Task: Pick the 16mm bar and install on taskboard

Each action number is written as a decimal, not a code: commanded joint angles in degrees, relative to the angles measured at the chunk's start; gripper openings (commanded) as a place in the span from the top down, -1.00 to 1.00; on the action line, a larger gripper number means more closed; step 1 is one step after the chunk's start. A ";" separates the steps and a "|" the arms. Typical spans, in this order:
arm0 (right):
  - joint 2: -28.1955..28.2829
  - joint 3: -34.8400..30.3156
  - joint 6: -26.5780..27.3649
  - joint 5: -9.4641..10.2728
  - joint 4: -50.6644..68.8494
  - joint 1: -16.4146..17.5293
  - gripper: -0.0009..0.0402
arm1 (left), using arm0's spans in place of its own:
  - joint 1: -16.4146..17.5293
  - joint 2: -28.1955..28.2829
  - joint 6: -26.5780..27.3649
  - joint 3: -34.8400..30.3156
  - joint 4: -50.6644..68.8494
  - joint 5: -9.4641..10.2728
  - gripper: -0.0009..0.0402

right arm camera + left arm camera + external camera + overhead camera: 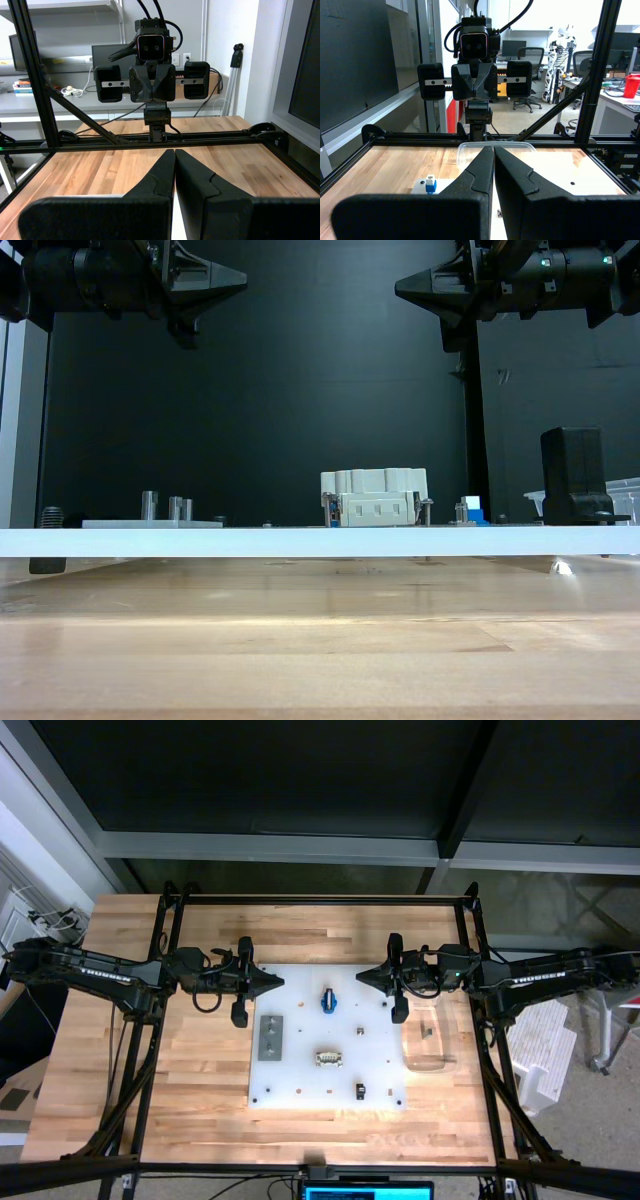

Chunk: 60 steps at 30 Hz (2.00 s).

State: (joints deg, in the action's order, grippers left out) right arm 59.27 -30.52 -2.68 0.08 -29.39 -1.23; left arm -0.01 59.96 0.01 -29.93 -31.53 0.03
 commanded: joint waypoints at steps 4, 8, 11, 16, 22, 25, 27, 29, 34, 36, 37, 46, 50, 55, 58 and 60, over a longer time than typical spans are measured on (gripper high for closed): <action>0.02 0.00 0.00 0.00 -0.02 0.00 0.96 | 0.00 0.04 0.00 -0.02 -0.02 0.00 0.96; 0.02 0.00 0.00 0.00 -0.02 0.00 0.96 | 0.00 0.02 0.00 -0.02 0.00 0.00 0.96; 0.02 0.00 0.00 0.00 -0.02 0.00 0.96 | 0.02 0.02 0.00 -0.02 -0.02 0.00 0.96; 0.02 0.00 0.00 0.00 -0.02 0.00 0.96 | 0.00 0.04 0.00 -0.02 0.00 0.00 0.96; 0.02 0.00 0.00 0.00 -0.02 0.00 0.96 | 0.02 0.04 0.00 -0.02 0.00 0.00 0.96; 0.02 0.00 0.11 0.00 -0.07 -0.02 0.96 | 0.00 0.04 0.00 -0.02 0.00 0.00 0.96; 0.02 0.00 0.00 0.00 -0.04 -0.02 0.96 | 0.00 0.02 0.00 -0.02 -0.02 0.00 0.96; 0.02 0.00 -0.04 0.02 -0.07 0.00 0.96 | 0.02 0.04 0.00 -0.02 0.00 0.00 0.96; 0.02 0.00 -0.07 0.04 -0.02 0.11 0.96 | 0.00 0.04 0.00 -0.02 0.00 0.00 0.96; -0.04 0.00 -0.28 0.04 0.11 0.15 0.96 | 0.02 0.04 0.00 -0.02 0.00 0.00 0.96; -0.11 -0.02 -0.90 0.02 0.31 0.17 0.96 | 0.02 0.04 0.00 -0.02 0.00 0.00 0.96; -3.30 -4.66 -1.36 0.00 18.32 0.79 0.96 | 0.00 0.04 0.00 -0.02 0.00 0.00 0.96; -4.15 -8.15 -1.36 -0.02 30.67 1.07 0.96 | 0.00 0.04 0.00 -0.02 -0.02 0.00 0.96; -4.07 -13.55 -1.38 -0.04 48.65 2.89 0.96 | 0.02 0.04 0.00 -0.02 0.00 0.00 0.96; -4.07 -16.15 -1.42 -0.24 57.72 4.07 0.96 | 0.00 0.02 0.00 -0.02 -0.02 0.00 0.96; -4.07 -17.81 -1.44 -0.46 63.71 4.96 0.96 | 0.00 0.02 0.00 -0.02 -0.02 0.00 0.96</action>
State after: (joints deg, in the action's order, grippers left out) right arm 55.13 -47.37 -4.03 -0.10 30.85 3.18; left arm -0.01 59.99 0.01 -29.95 -31.53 0.03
